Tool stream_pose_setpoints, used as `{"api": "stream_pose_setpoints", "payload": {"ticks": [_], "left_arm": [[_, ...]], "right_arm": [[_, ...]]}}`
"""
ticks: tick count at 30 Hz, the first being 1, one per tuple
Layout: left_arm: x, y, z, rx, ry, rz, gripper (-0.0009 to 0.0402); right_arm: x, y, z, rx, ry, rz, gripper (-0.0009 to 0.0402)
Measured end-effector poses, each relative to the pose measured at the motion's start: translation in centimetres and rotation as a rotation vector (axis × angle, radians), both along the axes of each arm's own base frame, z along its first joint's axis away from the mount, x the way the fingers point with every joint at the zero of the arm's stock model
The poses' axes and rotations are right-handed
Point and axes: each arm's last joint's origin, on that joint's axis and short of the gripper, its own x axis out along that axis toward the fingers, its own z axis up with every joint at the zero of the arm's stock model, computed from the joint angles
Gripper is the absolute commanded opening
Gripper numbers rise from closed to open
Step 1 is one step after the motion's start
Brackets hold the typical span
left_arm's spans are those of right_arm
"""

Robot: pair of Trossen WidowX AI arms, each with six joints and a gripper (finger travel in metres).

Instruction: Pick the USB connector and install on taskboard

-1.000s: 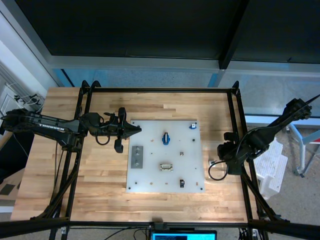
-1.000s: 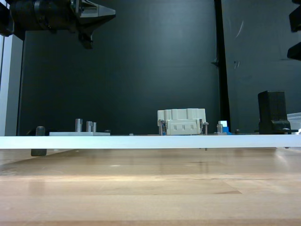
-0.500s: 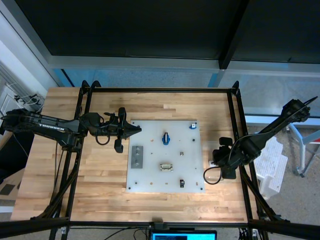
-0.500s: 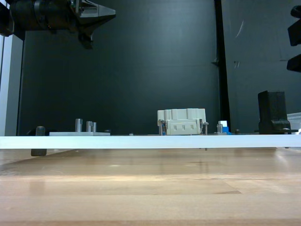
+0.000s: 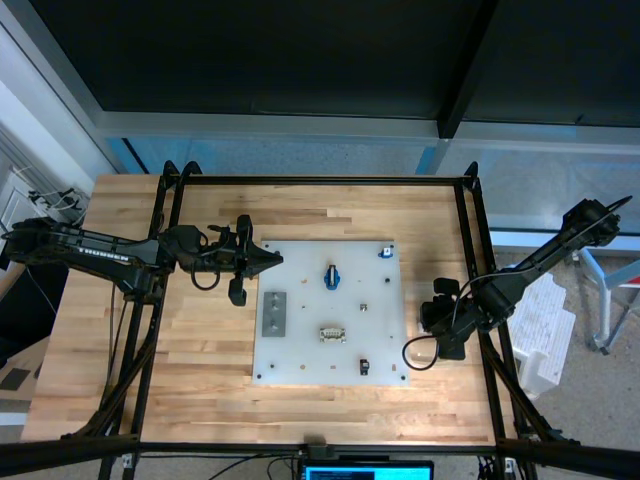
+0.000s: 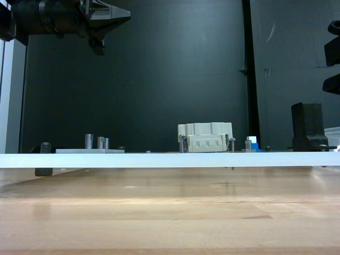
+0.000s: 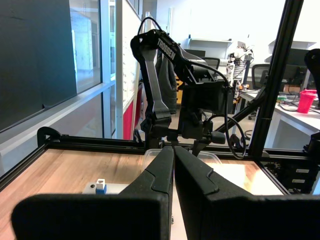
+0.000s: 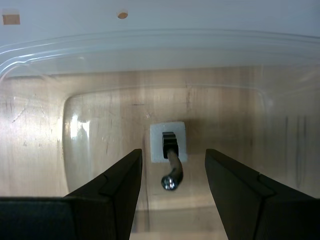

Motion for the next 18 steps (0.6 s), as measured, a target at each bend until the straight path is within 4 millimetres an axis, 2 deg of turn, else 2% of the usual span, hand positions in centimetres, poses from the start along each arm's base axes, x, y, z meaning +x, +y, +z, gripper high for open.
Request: {"api": "stream_pose_setpoints", "payload": {"ticks": [18], "left_arm": [[-0.01, 0.00, 0.01, 0.000, 0.000, 0.000, 0.0000]], "right_arm": [[0.60, -0.42, -0.66, -0.020, 0.014, -0.006, 0.0174]]}}
